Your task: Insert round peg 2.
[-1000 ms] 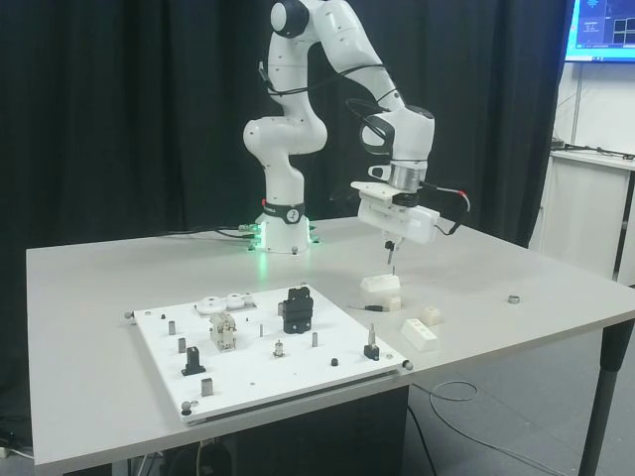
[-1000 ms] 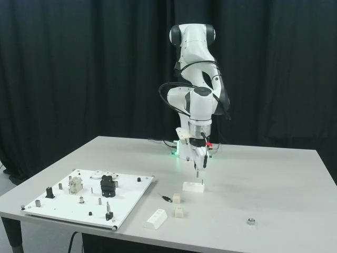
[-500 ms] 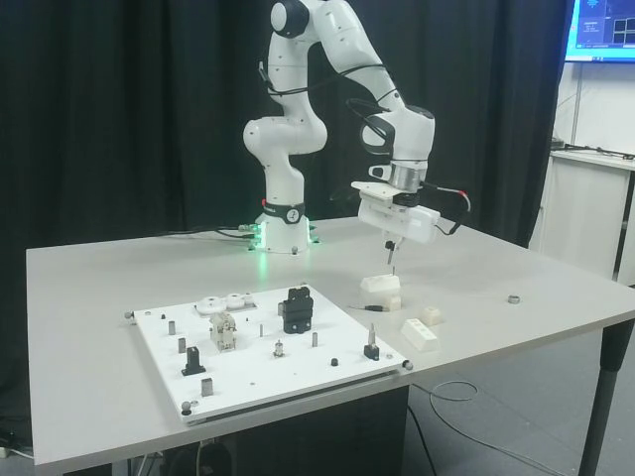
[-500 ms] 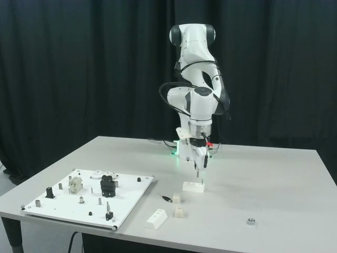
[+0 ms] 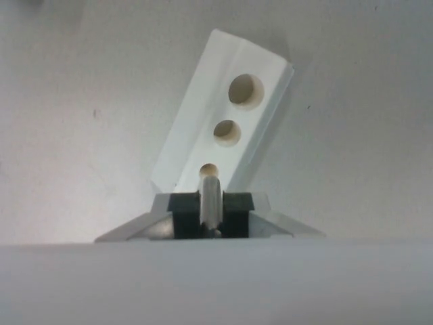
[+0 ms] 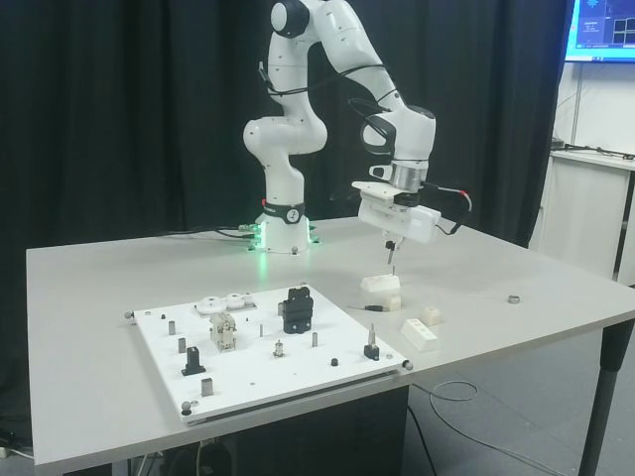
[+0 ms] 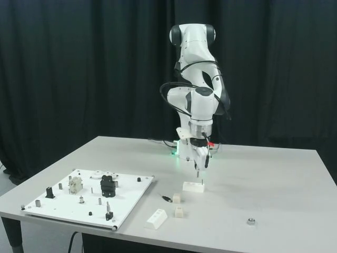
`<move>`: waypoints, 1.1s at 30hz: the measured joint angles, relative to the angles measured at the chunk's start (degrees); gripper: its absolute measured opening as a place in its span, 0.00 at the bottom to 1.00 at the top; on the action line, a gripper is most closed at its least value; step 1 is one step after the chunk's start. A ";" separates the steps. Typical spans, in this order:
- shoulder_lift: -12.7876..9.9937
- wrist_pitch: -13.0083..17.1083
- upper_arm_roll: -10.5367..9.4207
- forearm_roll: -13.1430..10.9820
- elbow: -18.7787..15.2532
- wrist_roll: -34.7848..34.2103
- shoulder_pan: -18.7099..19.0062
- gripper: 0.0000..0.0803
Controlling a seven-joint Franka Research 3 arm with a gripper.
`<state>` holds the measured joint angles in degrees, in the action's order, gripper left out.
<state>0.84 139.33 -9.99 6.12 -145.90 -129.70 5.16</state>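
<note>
Over on the grey table [image 6: 119,288], the white arm [image 6: 337,59] hangs its gripper [image 6: 393,245] just above the small white peg block [image 6: 381,289], with the big white assembly board [image 6: 258,352] sitting well apart, nearer the front edge. From the wrist view the gripper [image 5: 210,215] is pinched tight on a thin grey round peg [image 5: 209,198], fingers closed right up against it, the peg pointing straight down out of the black pads.

The block [image 5: 223,122] has three holes in a row; two look empty, and the peg's tip sits over the smallest hole [image 5: 208,169], though I can't tell if it's above it or barely inside.

My take: the peg looks freshly lifted from the block, so the insert step is still ahead. Keep the grip firm and the peg vertical, carry it clear of the block before going sideways, then line up over the target hole on the board and come down slowly.
</note>
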 joint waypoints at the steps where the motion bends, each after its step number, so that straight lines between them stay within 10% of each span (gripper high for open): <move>1: 0.00 0.00 -0.02 0.03 0.00 0.00 0.00 0.08; 17: 0.00 0.00 -0.27 1.73 0.10 1.30 0.00 0.08; 33: 1.19 -0.08 -0.15 9.48 1.04 4.75 -1.89 0.08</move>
<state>2.03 139.25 -10.14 15.61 -144.87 -124.96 3.27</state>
